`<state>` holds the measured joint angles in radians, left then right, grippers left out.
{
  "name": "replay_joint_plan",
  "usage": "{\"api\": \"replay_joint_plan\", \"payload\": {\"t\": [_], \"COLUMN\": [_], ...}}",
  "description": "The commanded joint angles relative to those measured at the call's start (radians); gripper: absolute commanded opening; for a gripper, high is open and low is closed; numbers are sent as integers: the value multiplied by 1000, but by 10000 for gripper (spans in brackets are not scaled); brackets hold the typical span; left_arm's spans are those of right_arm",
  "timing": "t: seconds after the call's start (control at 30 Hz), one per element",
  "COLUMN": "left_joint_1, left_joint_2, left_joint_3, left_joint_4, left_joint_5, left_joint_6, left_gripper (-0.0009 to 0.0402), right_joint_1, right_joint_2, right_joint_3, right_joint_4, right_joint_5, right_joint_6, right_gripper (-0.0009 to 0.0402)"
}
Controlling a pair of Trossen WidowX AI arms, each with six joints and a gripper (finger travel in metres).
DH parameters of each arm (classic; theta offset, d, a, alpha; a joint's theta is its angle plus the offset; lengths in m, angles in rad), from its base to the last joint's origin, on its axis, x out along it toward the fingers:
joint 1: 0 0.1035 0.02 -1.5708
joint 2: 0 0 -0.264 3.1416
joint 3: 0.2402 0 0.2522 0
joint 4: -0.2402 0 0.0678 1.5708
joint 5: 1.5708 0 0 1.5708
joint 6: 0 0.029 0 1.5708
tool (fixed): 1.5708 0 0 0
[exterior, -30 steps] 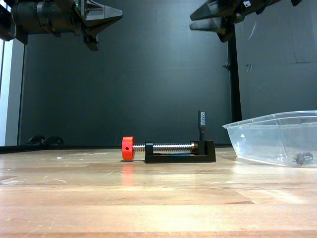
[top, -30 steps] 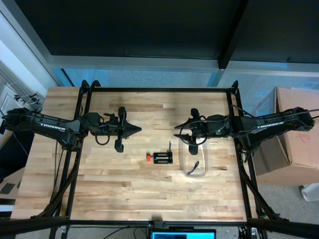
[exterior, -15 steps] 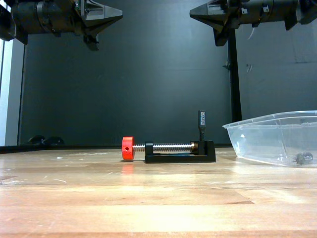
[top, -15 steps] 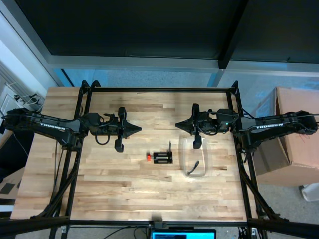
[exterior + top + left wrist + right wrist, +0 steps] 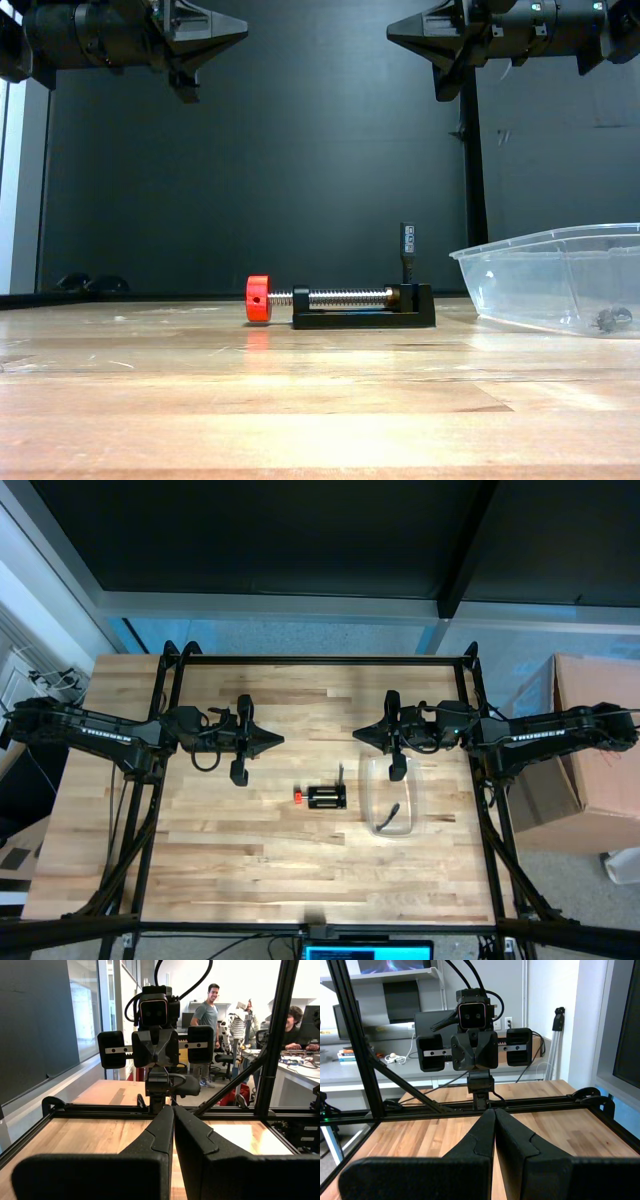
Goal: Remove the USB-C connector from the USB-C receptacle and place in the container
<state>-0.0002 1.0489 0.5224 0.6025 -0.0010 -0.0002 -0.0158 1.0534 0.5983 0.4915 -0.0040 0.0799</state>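
Observation:
The USB-C connector is a small dark piece with a short cable, lying free on the floor of the clear plastic container, seen low through its wall. The USB-C receptacle stands upright in a black vise with a red knob, nothing plugged into it. My left gripper hangs high over the table's left half, shut and holding nothing. My right gripper hovers level above the container's far end, shut and holding nothing.
The vise sits mid-table on bare wood, with the container just to its right. A black frame rail runs along the table's far edge, with an upright post behind the container. A cardboard box stands off the right side.
My right gripper has risen and levelled out, drawing slightly right and away from the container. The connector stays in the container. The left arm has not moved.

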Motion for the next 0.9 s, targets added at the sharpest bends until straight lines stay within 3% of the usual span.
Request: {"api": "replay_joint_plan", "payload": {"t": [0.03,0.9], "left_joint_1": [0,0], "left_joint_2": [0,0], "left_joint_3": [0,0], "left_joint_4": [0,0], "left_joint_5": [0,0], "left_joint_6": [0,0], "left_gripper": [0,0], "right_joint_1": [1,1], "right_joint_2": [2,2], "right_joint_3": [0,0], "right_joint_4": [-1,-31], "right_joint_5": [1,3], "right_joint_6": [1,-2], "right_gripper": [0,0]}}
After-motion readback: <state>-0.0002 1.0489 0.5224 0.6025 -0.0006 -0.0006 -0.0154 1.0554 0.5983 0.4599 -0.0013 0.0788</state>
